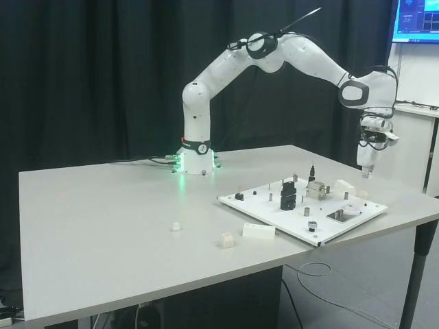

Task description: Insert medium gear.

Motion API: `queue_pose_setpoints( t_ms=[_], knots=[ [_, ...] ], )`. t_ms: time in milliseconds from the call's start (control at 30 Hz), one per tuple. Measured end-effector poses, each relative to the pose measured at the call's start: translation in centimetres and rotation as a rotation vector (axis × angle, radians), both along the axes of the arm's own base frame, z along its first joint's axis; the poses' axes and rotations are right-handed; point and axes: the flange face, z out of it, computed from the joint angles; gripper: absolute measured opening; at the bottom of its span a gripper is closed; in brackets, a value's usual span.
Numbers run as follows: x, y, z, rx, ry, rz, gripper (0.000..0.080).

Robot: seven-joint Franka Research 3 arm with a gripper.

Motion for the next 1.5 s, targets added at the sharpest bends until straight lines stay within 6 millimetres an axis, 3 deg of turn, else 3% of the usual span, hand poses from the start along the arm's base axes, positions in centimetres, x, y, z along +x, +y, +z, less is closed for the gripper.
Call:
queue_pose_setpoints(
  t_ms=[567,733,1133,1500],
  knots=[
    [4.6,-9.8,1.4,0.018,0.059,0.232,0.0396],
    [5.2,-11.6,1.4,0.01,0.081,0.385,0.0396],
    [6.5,-15.4,0.5,-0.004,0.098,0.522,0.0396],
    [7.3,-17.4,-1.6,0.006,0.101,0.665,0.0396]
  ],
)
